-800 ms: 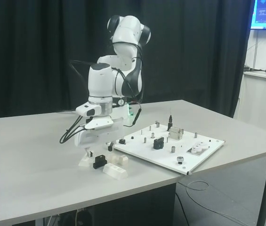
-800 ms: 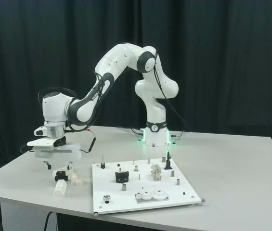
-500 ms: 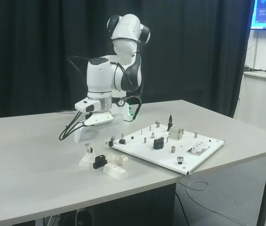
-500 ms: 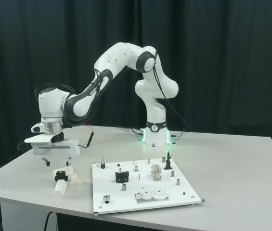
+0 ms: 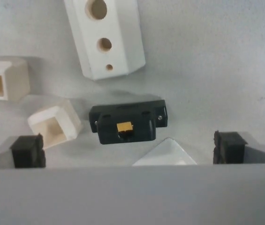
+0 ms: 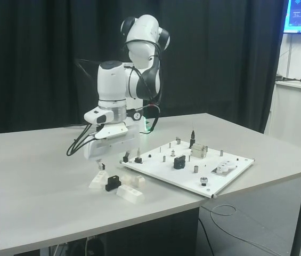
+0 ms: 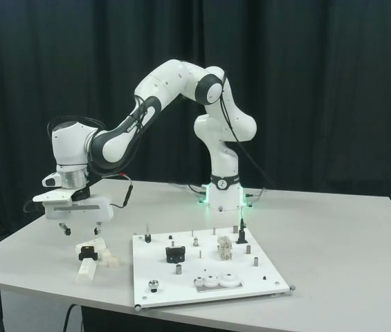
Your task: Remove bolt 4.
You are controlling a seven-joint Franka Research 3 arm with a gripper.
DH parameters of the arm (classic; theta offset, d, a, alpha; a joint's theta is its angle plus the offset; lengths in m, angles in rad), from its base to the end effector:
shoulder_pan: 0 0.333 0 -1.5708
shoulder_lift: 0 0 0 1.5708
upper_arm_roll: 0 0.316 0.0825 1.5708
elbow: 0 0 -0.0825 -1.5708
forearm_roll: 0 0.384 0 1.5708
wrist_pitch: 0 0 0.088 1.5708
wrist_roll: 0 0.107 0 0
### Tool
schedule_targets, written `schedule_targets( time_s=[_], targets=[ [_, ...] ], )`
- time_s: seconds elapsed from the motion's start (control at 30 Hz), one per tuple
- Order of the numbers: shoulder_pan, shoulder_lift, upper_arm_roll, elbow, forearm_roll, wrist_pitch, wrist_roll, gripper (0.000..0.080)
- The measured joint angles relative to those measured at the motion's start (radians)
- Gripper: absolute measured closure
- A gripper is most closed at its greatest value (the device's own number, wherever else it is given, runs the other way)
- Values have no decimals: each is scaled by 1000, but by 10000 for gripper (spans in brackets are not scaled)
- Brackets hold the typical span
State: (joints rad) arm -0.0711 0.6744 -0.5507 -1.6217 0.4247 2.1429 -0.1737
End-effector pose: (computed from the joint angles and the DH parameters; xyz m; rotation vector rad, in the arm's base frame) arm 0.5920 -0.3420 0.2686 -2.9766 0.9144 0.0409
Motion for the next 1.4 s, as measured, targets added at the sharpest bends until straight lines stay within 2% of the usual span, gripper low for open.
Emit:
schedule_targets(
  time_s=[1.07, 1.4],
  targets=[
    [2, 0, 6, 24, 3, -17, 45, 3],
    [29, 0, 20, 57, 52, -21, 108, 3]
  ],
)
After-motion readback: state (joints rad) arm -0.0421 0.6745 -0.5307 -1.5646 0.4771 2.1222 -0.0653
